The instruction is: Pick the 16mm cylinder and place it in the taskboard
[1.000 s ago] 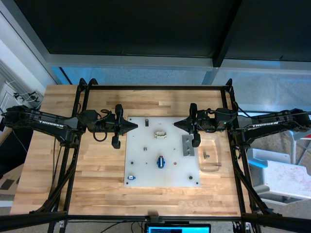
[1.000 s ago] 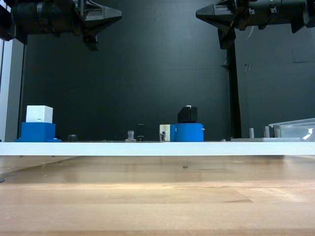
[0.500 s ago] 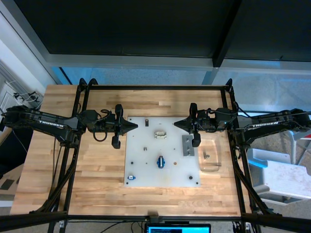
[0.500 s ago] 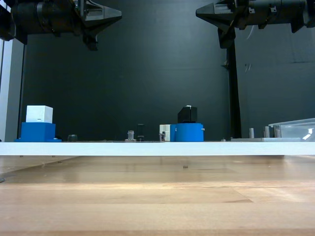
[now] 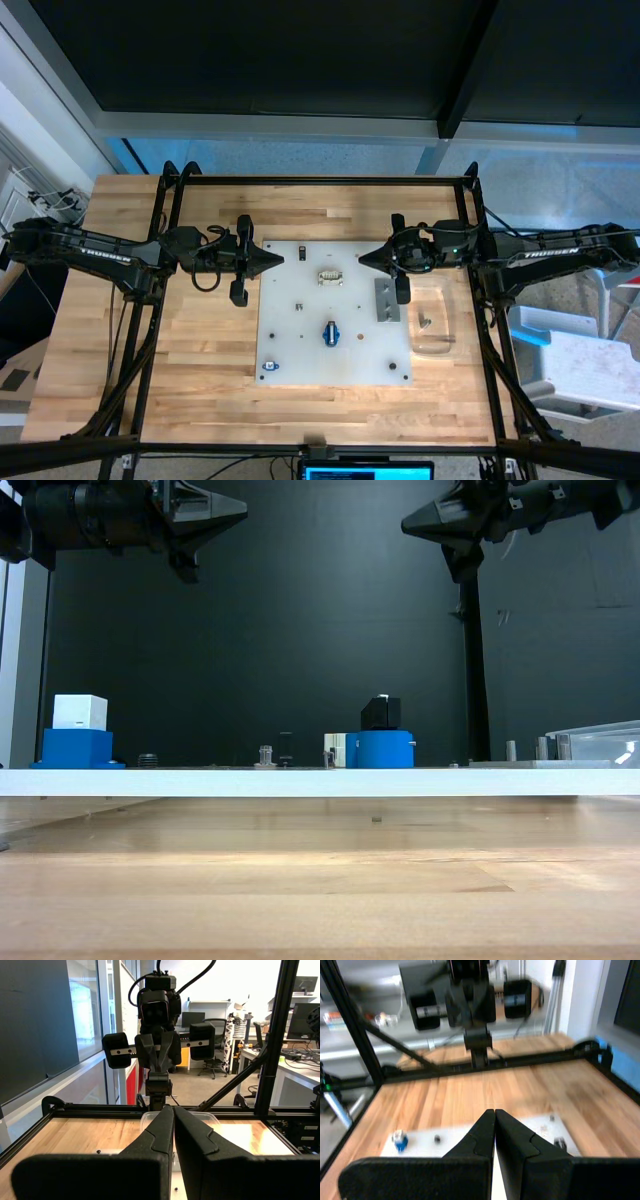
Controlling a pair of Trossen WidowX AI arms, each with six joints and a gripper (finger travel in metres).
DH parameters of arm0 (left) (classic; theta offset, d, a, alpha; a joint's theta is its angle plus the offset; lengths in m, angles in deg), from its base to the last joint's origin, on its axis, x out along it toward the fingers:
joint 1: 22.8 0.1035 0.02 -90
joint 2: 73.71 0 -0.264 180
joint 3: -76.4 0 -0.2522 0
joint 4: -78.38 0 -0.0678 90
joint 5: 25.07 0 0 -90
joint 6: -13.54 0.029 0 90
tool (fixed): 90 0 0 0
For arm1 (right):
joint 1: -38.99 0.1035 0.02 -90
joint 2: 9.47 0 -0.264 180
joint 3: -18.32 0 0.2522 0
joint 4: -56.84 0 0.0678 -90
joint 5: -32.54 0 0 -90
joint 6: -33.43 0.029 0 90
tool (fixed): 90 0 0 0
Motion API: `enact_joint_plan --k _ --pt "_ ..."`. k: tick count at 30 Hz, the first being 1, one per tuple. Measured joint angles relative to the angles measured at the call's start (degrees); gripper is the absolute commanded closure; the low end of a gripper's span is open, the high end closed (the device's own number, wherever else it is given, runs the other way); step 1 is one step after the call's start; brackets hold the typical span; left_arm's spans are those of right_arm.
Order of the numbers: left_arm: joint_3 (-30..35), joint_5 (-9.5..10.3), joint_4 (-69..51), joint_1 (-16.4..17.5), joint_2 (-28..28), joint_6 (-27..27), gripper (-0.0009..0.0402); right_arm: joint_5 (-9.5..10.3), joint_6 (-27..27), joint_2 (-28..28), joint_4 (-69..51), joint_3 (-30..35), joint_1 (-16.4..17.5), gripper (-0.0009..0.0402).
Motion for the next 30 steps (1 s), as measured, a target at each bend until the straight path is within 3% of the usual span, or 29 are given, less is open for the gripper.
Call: enact_joint_plan --k 14,30 --pt "0.0 0.00 0.0 0.0 0.0 0.0 0.0393 -0.07 3.5 0.2 -27.8 9.9 0.2 0.0393" --pt "0.0 0.02 0.0 0.0 0.0 0.0 0.0393 0.68 9.4 0.2 -49.2 15.0 0.6 0.0393"
